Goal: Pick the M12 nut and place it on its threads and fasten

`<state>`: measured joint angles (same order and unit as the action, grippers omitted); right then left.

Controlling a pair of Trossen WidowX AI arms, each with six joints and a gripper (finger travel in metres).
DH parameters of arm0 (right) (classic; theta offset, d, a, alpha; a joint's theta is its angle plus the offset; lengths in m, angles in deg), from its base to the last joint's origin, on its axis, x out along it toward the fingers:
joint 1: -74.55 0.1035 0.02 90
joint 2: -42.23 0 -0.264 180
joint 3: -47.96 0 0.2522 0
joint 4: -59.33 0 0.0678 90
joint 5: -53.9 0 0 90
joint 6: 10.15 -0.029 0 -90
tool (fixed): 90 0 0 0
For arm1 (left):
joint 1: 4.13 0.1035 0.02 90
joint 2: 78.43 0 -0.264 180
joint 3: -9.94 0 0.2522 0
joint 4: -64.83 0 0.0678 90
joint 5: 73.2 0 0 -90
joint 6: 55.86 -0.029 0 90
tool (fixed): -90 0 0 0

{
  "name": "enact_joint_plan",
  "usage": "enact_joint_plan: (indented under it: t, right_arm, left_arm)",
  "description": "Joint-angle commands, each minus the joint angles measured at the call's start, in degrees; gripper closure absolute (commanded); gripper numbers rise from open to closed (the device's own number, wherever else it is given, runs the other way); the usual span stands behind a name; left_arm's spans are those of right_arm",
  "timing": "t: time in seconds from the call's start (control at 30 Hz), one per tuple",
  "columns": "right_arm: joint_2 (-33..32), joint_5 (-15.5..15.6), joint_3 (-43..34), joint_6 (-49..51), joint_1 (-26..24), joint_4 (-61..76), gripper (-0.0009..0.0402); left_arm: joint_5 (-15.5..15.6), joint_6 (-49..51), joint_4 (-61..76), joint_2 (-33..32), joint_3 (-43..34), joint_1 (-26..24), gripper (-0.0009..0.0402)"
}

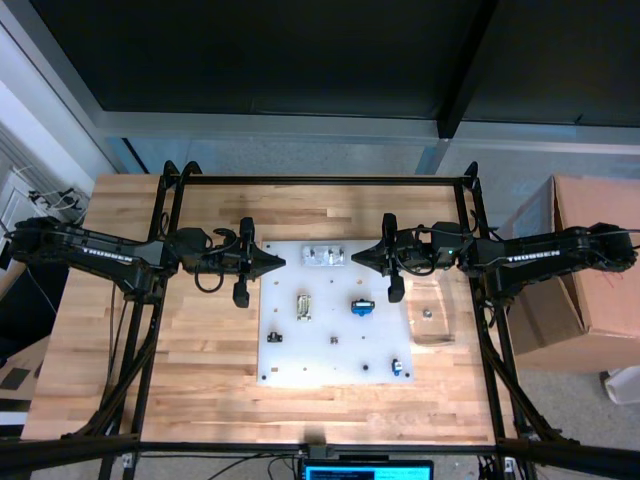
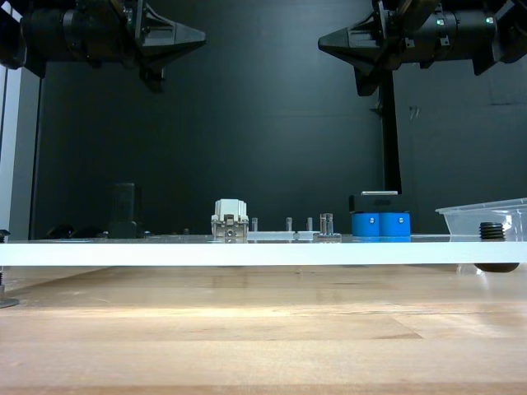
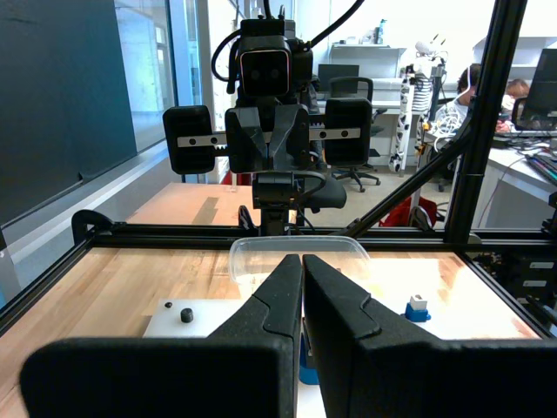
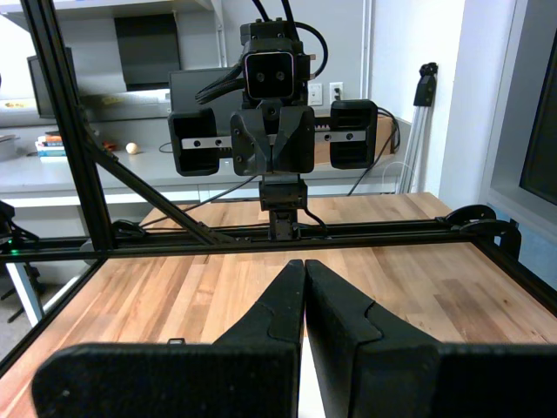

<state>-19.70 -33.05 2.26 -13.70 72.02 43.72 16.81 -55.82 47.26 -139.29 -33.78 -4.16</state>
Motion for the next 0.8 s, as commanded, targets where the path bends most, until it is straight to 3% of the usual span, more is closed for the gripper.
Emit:
enact_joint_plan:
  t: [0.03, 0.8]
  right_arm:
    - [0.0, 0.0, 0.0, 0.0, 0.0, 0.0, 0.0393]
    - [0.0, 0.1, -0.2, -0.7, 0.0, -4.1, 0.0393]
  left_arm:
    - [0.0, 0.0, 0.0, 0.0, 0.0, 0.0, 0.0393]
    - [0.0, 0.0, 0.0, 0.0, 0.0, 0.0, 0.0393]
